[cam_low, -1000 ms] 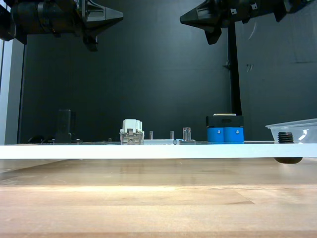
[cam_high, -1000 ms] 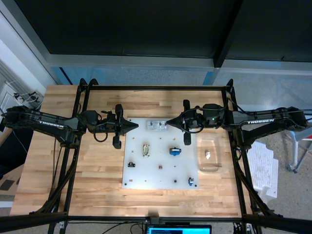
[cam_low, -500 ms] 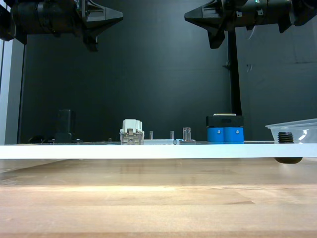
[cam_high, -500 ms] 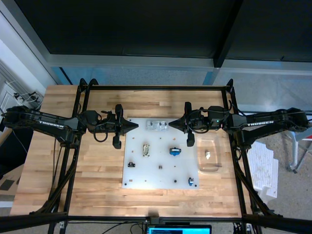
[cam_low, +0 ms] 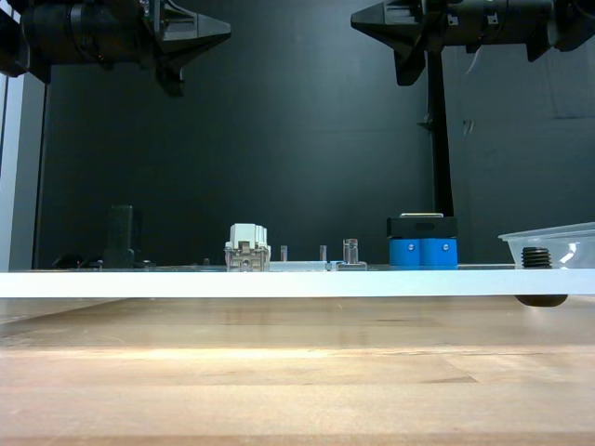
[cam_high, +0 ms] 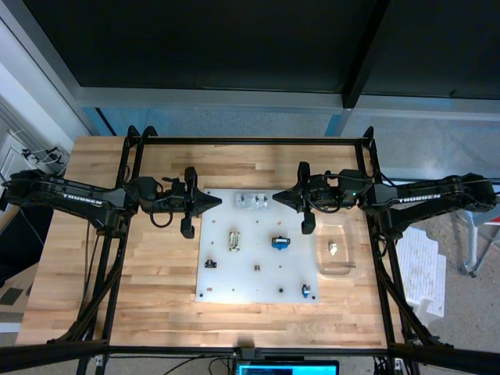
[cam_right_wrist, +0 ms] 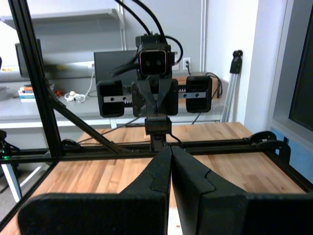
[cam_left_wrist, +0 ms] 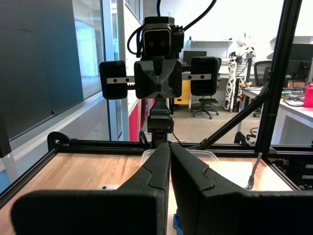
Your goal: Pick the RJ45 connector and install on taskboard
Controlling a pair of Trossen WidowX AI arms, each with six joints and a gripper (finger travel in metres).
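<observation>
My left gripper (cam_high: 218, 202) (cam_left_wrist: 169, 145) hangs high over the white board's (cam_high: 234, 287) far left edge, fingers pressed together with nothing between them. Facing it, my right gripper (cam_high: 276, 197) (cam_right_wrist: 170, 147) is just as high over the board's far right part, shut and empty. In the low view, the left gripper (cam_low: 226, 35) and the right gripper (cam_low: 356, 18) are far above the parts. The small blue jack (cam_high: 306, 292) sits at the board's near right corner with a pale grey bit on top. The clear tray (cam_high: 344, 269) holds a pale block (cam_high: 333, 248); no cable shows. I cannot tell where the connector is.
The board carries a blue block (cam_high: 280, 242) (cam_low: 423, 252), a pale grey housing (cam_high: 233, 240) (cam_low: 247, 249), small dark parts and pegs. A black frame (cam_high: 250, 141) rings the wooden table. A screen edge (cam_high: 287, 366) sits at the near side.
My right gripper has drawn back to the right and risen a little, still shut. The left arm and the parts on the board have not moved.
</observation>
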